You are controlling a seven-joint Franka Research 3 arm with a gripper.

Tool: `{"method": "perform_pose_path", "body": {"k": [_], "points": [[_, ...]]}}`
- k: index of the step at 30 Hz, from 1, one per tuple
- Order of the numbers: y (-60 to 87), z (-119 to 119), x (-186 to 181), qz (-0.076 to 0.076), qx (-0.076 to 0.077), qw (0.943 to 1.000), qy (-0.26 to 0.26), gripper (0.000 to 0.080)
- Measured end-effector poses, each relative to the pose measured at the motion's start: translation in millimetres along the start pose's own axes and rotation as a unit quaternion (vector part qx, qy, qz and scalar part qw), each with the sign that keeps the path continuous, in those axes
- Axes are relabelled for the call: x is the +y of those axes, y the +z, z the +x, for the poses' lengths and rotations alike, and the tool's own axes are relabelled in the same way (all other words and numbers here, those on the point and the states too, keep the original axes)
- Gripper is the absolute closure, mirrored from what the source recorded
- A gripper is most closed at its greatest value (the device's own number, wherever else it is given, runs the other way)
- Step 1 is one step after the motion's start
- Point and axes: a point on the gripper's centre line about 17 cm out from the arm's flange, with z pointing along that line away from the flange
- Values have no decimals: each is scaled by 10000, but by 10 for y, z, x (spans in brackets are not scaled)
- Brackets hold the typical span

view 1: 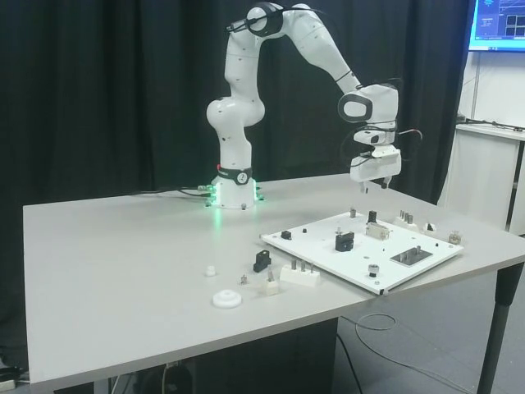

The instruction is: Pick round peg 2.

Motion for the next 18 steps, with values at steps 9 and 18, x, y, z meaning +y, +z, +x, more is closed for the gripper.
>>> {"method": "perform_pose_path", "body": {"k": [9,18], "points": [[31,103,-152,110,93,9997,182,3],[122,282,-268,222,143,9984,493,3]]}}
